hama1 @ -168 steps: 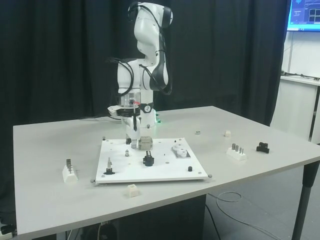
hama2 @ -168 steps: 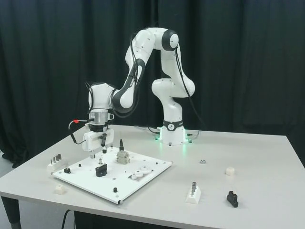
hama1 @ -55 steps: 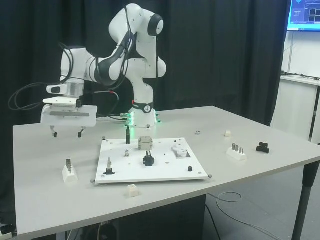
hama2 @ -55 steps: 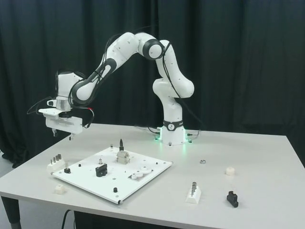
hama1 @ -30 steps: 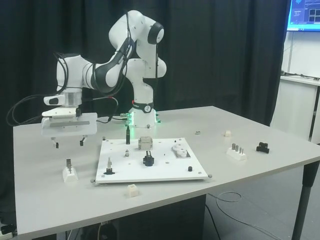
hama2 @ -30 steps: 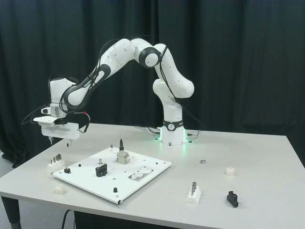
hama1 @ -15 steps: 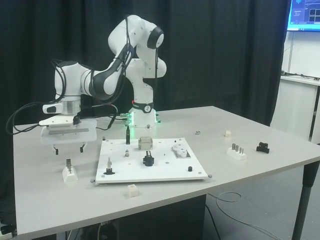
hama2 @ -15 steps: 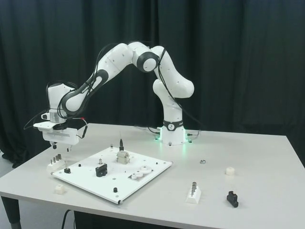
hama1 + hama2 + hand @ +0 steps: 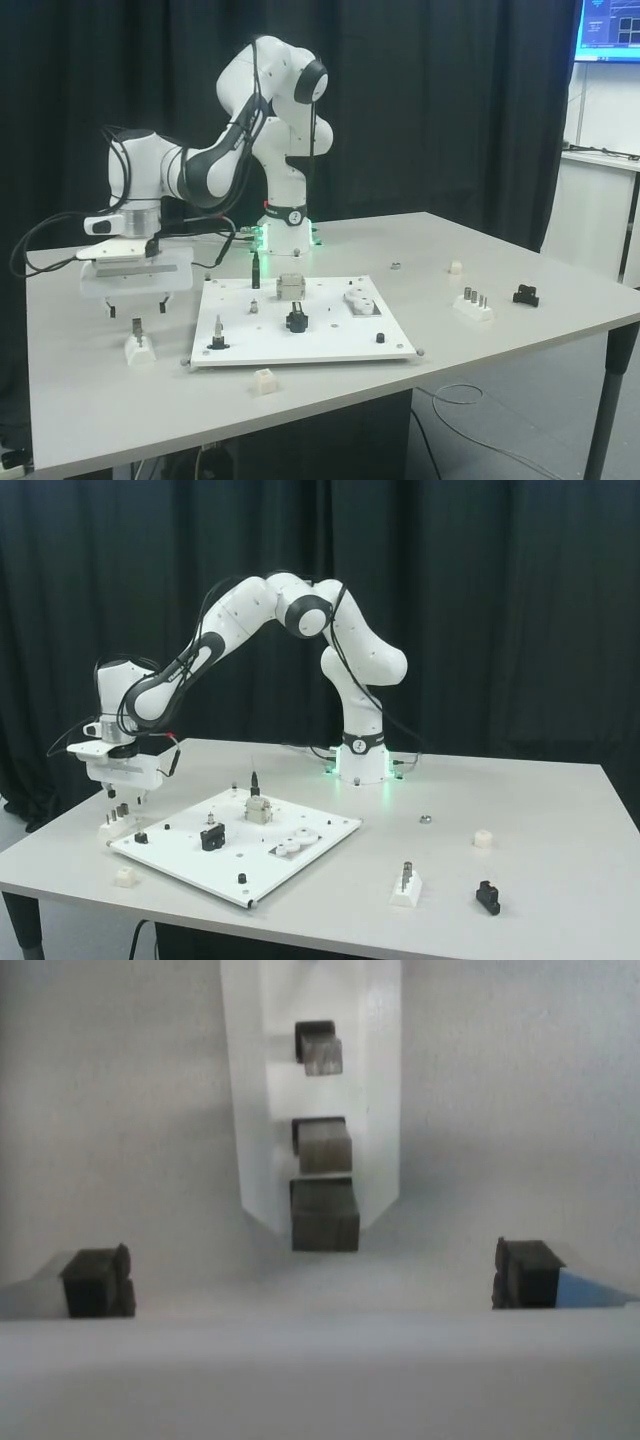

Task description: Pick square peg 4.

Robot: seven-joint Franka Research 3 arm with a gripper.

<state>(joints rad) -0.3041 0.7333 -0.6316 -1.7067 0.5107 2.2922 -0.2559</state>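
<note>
A small white holder (image 9: 140, 349) stands on the table, left of the white board, with dark grey square pegs (image 9: 137, 328) upright in it. The wrist view shows three pegs in a row on the holder (image 9: 380, 1080): a small one (image 9: 318, 1045), a middle one (image 9: 322, 1145) and the largest (image 9: 324, 1215). My gripper (image 9: 135, 308) hangs just above the holder, open, with nothing between its fingers. Its black fingertips (image 9: 97, 1282) stand wide apart, one on each side of the row. From the second room view the gripper (image 9: 125, 795) sits right over the pegs (image 9: 120, 810).
The white board (image 9: 320, 340) carries several black and grey parts (image 9: 296, 320). A small white block (image 9: 264, 380) lies in front of it. At the right stand another peg holder (image 9: 472, 304), a black clip (image 9: 526, 294) and a small white piece (image 9: 456, 267).
The arm swung from over the board to the left side of the table, then came down over the peg holder. The fingers stayed open.
</note>
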